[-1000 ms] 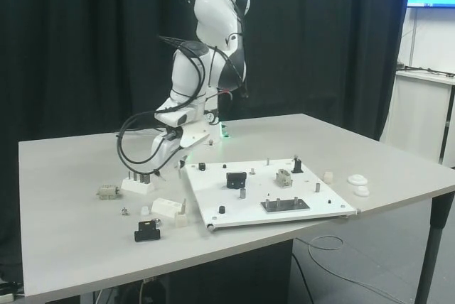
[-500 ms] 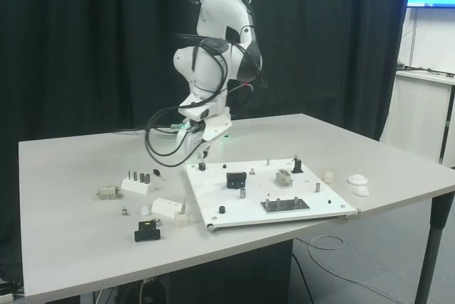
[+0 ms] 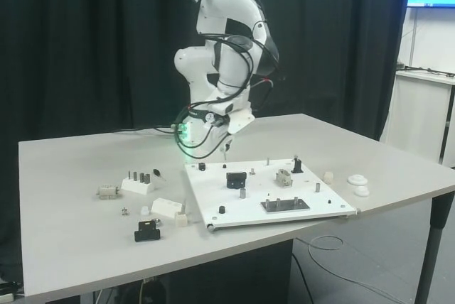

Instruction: Insert round peg 1.

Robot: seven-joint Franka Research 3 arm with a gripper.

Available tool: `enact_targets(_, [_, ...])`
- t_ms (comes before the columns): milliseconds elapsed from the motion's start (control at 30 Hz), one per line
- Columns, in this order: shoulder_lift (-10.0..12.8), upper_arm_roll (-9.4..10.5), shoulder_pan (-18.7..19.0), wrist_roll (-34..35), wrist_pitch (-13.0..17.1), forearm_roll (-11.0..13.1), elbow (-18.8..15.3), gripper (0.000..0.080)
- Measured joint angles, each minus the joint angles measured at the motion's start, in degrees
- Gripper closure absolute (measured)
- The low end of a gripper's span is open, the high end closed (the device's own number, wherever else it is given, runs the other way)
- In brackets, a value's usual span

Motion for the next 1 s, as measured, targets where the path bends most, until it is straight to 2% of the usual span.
enact_targets(267, [-2.95,0.08,3.87,3.22,1.02,-0.14,-4.12,0.0773])
enact_targets(567, [-6.17,0.74,8.02,6.76,4.10,-1.18,-9.10,0.0773])
enact_targets(1000, [-10.40,0.88,12.90,14.21,10.71,-6.00,-16.34,0.0773])
